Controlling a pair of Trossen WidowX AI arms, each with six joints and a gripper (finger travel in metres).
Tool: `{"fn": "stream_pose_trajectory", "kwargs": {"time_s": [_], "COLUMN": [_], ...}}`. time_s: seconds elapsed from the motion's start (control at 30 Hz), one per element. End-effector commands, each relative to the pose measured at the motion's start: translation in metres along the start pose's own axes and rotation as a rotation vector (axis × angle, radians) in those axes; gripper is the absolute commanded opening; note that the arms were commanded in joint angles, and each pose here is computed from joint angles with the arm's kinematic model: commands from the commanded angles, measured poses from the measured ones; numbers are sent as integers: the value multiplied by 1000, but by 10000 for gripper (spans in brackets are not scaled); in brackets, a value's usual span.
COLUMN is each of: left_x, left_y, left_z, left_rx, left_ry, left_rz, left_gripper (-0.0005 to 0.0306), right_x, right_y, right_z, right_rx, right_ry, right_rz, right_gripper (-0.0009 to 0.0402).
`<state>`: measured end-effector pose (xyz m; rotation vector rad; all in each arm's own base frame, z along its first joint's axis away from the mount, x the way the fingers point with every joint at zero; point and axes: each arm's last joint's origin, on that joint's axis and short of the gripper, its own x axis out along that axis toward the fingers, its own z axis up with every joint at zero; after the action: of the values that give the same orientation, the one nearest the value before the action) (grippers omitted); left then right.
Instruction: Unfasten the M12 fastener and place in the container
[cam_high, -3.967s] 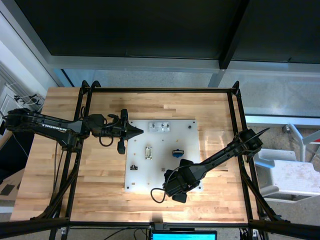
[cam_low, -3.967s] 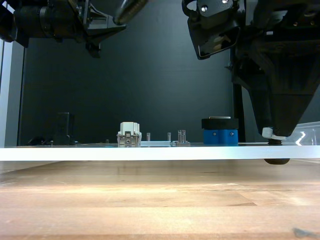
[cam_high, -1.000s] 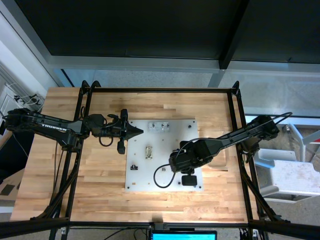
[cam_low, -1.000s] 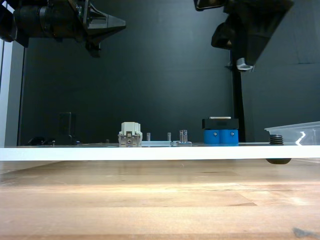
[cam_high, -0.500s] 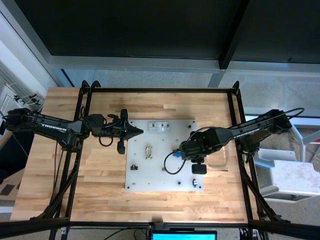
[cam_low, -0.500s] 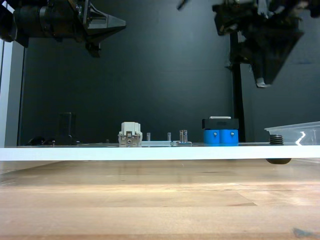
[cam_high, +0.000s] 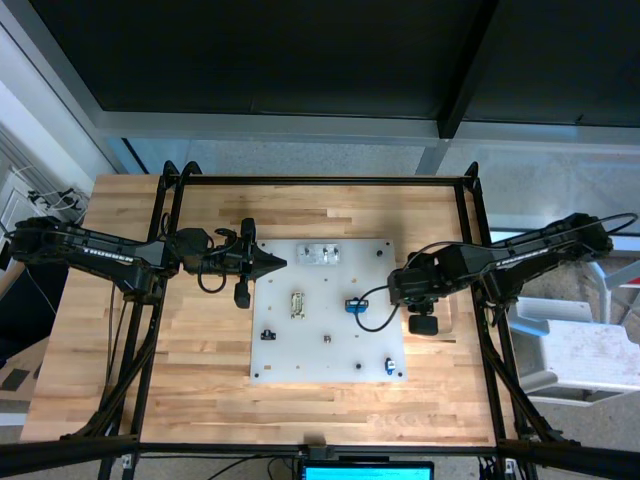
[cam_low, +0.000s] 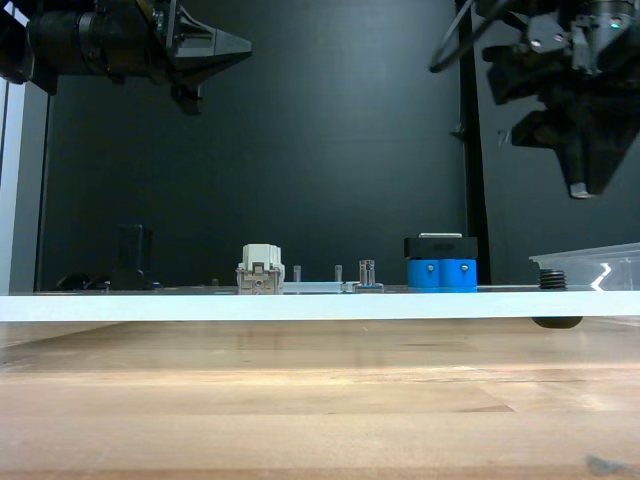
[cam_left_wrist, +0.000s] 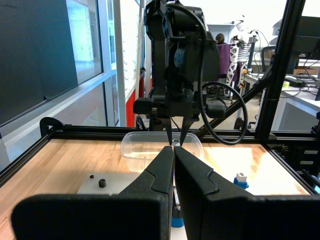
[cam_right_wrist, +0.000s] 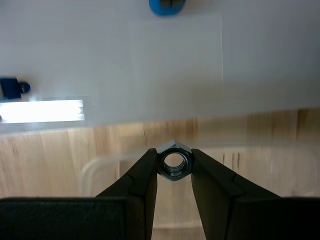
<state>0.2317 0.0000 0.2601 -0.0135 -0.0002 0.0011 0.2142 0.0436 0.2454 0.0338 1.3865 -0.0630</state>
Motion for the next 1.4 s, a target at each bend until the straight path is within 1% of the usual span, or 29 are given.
{"fn": "stream_pose_trajectory", "kwargs": {"time_s": [0.03, 0.3, 0.5, 0.7, 0.83, 1.0, 1.23, 1.4], "left_x": [0, 0, 0, 0, 0, 0, 0, 0], "left_y": [0, 0, 0, 0, 0, 0, 0, 0], "left_z": [0, 0, 0, 0, 0, 0, 0, 0], "left_rx": [0, 0, 0, 0, 0, 0, 0, 0], "left_ry": [0, 0, 0, 0, 0, 0, 0, 0], "left_rz": [0, 0, 0, 0, 0, 0, 0, 0], "left_gripper": [0, 0, 0, 0, 0, 0, 0, 0], "right_x": [3, 12, 17, 19, 19, 19, 19, 19], "right_y": [-5, -12, -17, -19, -21, -22, -22, -22], "right_z": [-12, -42, -60, -69, -69, -70, -70, -70], "right_rx": [8, 12, 19, 22, 33, 42, 42, 41], "right_ry": [6, 27, 34, 30, 30, 29, 29, 28], "right_rz": [-2, -7, -8, -8, -11, -34, -36, -36], "right_gripper": [20, 20, 20, 20, 23, 48, 107, 136]}}
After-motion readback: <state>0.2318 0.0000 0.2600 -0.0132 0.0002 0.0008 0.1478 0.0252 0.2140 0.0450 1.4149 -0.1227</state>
